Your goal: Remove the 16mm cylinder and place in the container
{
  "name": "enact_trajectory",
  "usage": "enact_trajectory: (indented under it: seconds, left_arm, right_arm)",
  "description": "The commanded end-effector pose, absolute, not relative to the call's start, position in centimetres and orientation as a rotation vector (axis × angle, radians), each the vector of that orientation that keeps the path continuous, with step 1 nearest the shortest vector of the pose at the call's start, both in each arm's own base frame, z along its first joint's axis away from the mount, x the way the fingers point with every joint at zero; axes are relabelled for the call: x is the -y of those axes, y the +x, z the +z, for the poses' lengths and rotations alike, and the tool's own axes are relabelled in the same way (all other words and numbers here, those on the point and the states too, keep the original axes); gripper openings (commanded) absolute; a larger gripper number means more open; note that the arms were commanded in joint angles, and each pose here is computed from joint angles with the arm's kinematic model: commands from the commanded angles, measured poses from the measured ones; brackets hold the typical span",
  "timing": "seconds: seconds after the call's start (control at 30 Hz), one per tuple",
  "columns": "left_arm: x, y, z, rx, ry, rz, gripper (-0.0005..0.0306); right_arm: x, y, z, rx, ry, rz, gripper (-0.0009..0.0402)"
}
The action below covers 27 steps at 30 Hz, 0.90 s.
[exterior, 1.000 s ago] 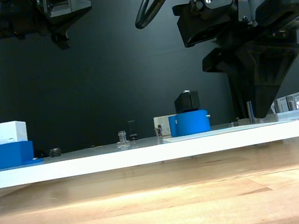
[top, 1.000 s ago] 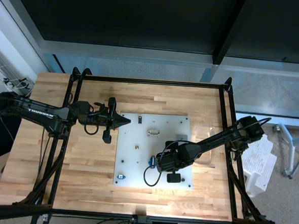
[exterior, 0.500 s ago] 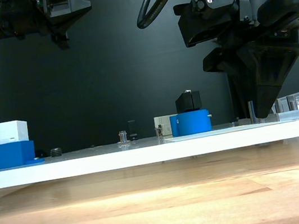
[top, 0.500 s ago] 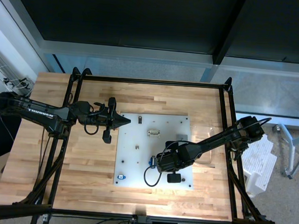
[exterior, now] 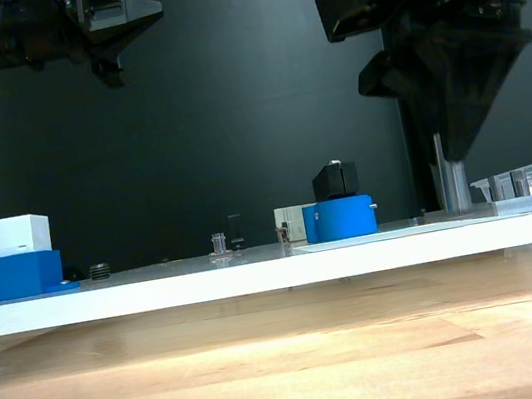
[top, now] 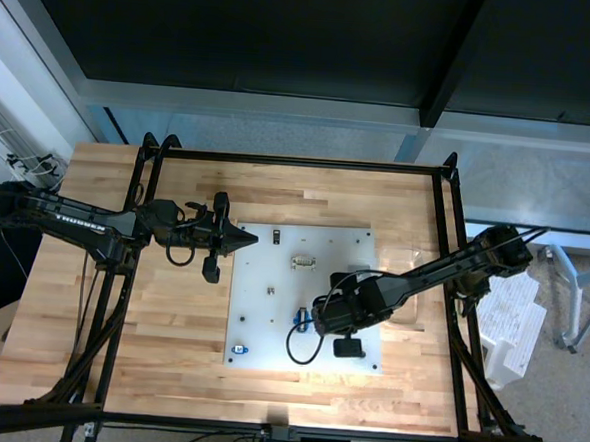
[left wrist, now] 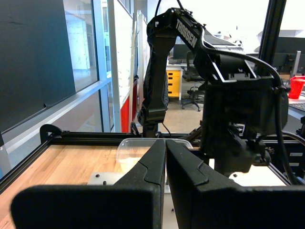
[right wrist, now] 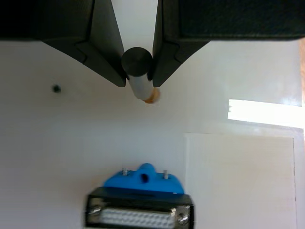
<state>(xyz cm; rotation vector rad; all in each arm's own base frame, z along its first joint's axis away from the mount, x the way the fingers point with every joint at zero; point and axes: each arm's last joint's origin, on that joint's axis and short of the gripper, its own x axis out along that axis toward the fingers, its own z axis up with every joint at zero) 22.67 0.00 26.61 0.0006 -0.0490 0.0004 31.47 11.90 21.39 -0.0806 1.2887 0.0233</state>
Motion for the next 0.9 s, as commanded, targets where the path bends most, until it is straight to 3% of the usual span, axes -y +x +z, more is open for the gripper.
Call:
enact_trajectory:
  seconds: [0.03, 0.3, 0.53, 0.9]
  left_arm:
    - [0.0, 22.67, 26.61, 0.049, 0.001, 0.0, 0.0]
    - [0.0, 22.67, 26.61, 0.049, 0.001, 0.0, 0.0]
    - [0.0, 22.67, 26.61, 0.049, 0.001, 0.0, 0.0]
    - [0.0, 22.67, 26.61, 0.049, 0.001, 0.0, 0.0]
  right_arm:
    - [-11.6, 31.0, 22.6, -1.263, -0.064, 0.027, 0.0002]
    - [-10.5, 29.5, 25.4, -1.218, -0.04, 0.023, 0.0002]
    - [-9.4, 27.1, 26.6, -1.203, -0.029, -0.006, 0.0002]
    - [-7.1, 21.1, 25.5, -1.231, 0.065, -0.111, 0.0002]
